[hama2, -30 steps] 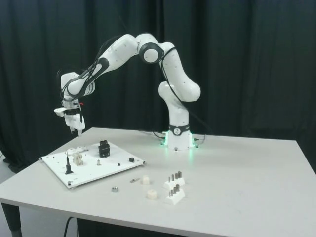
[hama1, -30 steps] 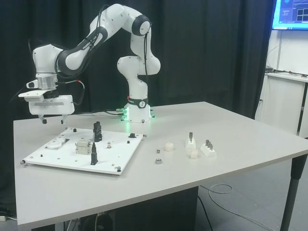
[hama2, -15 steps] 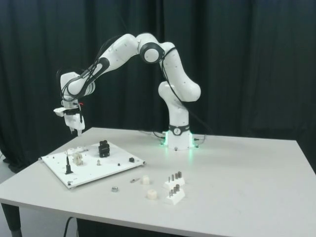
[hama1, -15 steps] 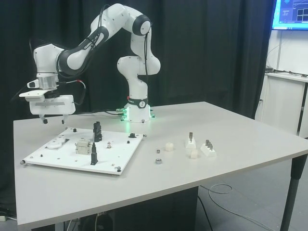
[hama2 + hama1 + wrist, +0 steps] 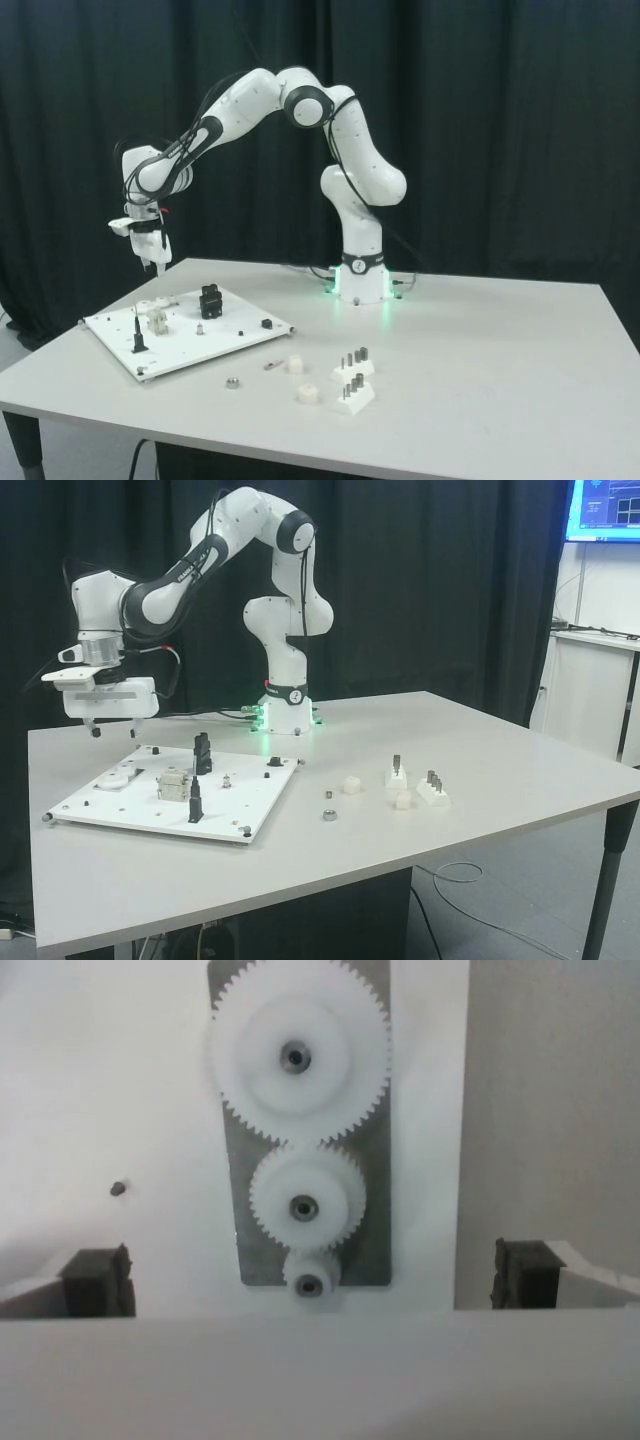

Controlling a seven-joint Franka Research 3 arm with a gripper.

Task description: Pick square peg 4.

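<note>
- Standing on the near right part of the grey worktop [image 5: 480,740], two small white holders [image 5: 432,793] carry the pegs [image 5: 433,779]; which one is square peg 4 I cannot tell.
- Left of them lies the white board [image 5: 150,810].
- Farther, above the board's gears [image 5: 300,1130], the jaws [image 5: 112,728] hang wide apart and empty, well apart from the pegs.

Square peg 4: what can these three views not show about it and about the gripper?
- Pegs in the white holders: too small in both room views to tell which is number 4.
- Wrist view: shows only the gears, no pegs.
- Gripper: open, nothing between the fingers.
</note>
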